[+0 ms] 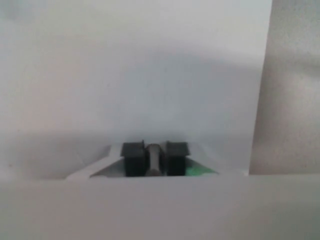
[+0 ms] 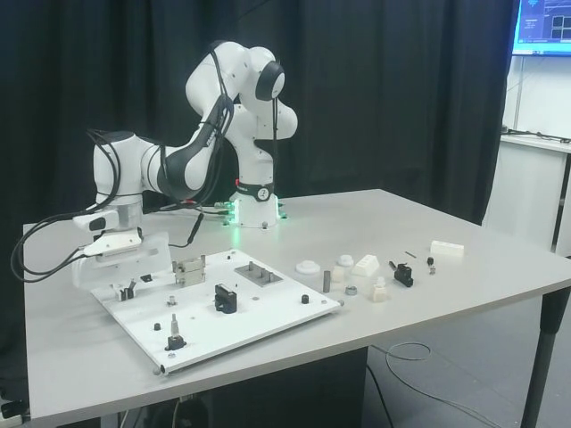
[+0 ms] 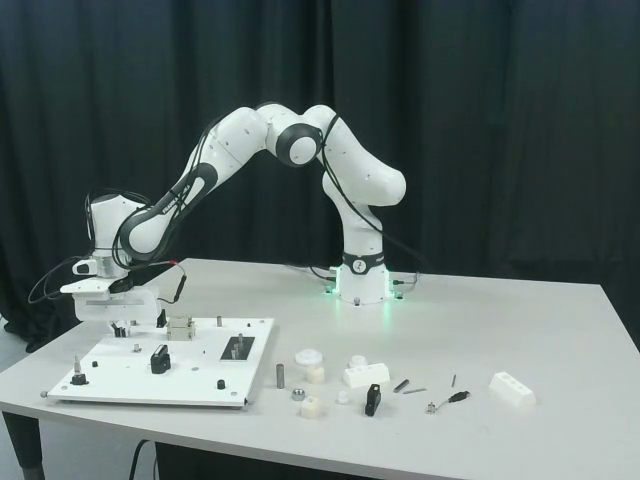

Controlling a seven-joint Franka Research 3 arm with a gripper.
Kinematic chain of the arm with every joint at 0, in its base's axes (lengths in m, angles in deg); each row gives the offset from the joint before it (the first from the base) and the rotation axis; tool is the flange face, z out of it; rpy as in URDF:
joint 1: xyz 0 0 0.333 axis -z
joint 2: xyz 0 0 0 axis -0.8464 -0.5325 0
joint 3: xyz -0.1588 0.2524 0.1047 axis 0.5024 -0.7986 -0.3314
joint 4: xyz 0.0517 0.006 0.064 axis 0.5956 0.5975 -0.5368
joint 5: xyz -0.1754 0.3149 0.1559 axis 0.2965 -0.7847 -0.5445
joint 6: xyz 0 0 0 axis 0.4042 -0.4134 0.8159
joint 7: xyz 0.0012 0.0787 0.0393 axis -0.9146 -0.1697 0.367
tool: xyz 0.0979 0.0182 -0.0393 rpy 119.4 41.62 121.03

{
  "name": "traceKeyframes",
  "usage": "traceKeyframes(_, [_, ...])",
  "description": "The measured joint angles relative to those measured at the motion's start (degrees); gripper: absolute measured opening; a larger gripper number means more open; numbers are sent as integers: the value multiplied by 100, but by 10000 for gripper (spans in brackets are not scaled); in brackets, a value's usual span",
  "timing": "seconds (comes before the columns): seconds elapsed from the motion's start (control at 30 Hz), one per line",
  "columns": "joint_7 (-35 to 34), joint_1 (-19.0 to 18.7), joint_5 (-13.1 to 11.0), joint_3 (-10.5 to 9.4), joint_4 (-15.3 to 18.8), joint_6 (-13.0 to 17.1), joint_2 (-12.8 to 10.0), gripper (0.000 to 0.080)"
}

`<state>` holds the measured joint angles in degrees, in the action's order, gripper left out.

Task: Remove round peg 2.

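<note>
In the wrist view my gripper [image 1: 154, 160] is shut on a small grey round peg [image 1: 154, 159], which stands upright between the two black fingertips [image 1: 132, 159]. Behind them lies the white assembly board [image 1: 125, 75]. From the room views the gripper [image 2: 125, 287] [image 3: 122, 325] hangs low over the far left corner of the board [image 2: 268, 314] [image 3: 190, 385], its fingers pointing down. The peg itself is too small to make out in either room view.
The board carries a black clamp [image 2: 224, 299], a black knob [image 2: 175, 341], a grey block [image 2: 189, 269] and a grey plate [image 2: 259, 275]. Loose parts lie right of the board: a white gear [image 2: 308, 266], white blocks [image 2: 364, 264] [image 2: 446, 248], a grey pin [image 2: 326, 279].
</note>
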<state>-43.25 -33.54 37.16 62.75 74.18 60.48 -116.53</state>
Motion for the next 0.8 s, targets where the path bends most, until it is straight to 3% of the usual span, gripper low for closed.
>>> traceKeyframes(0.27, [0,1,-17,0,-29,-40,-8,166])
traceKeyframes(0.3, [0,1,-17,0,-30,-41,-9,65])
traceKeyframes(0.6, [0,1,-17,0,-56,-68,-15,65])
traceKeyframes(0.8, [0,-3,-9,49,-173,-285,-13,65])
